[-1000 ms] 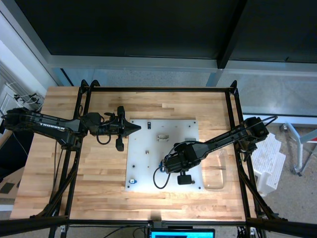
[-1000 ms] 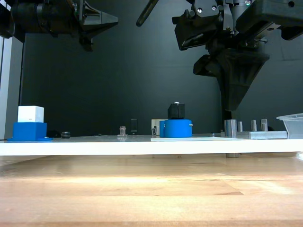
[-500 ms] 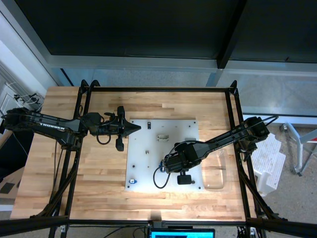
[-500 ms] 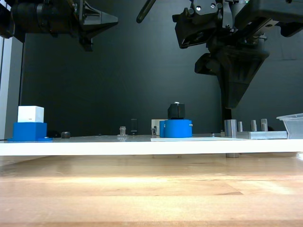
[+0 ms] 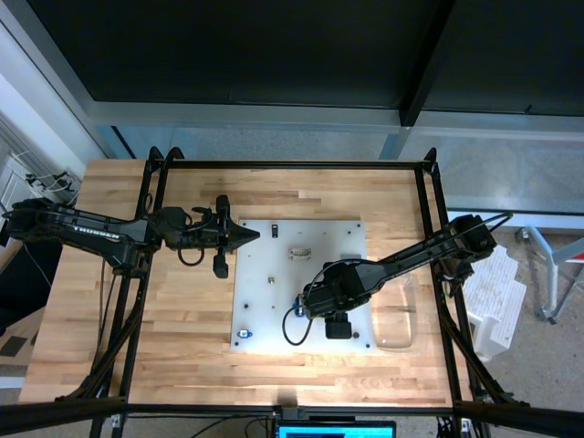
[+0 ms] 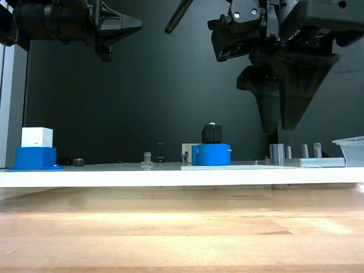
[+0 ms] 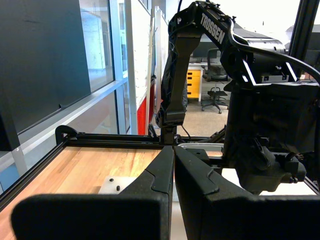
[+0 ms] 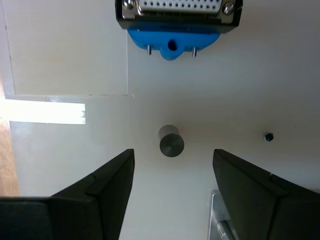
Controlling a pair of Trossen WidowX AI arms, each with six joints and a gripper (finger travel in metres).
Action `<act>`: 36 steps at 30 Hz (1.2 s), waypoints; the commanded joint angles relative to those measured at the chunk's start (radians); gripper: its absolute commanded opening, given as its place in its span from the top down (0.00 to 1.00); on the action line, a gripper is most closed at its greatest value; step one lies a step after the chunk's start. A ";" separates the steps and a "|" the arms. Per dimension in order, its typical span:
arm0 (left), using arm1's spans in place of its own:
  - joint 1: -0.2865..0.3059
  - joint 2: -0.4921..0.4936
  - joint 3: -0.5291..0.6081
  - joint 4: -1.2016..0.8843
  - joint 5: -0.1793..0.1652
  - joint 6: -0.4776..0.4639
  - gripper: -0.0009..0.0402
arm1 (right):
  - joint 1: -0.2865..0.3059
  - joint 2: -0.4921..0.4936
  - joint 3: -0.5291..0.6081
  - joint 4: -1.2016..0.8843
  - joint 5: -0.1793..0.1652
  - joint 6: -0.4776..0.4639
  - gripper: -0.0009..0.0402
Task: Remove the 16mm cylinder and place in the container
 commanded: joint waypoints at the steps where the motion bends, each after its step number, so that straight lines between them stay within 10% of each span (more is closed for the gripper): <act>1: 0.000 0.000 0.000 0.000 0.000 0.000 0.98 | 0.000 0.001 -0.012 0.026 0.000 0.000 0.42; 36: 0.000 0.000 0.000 0.000 0.000 0.000 0.98 | 0.000 0.001 -0.134 0.179 -0.008 -0.004 0.96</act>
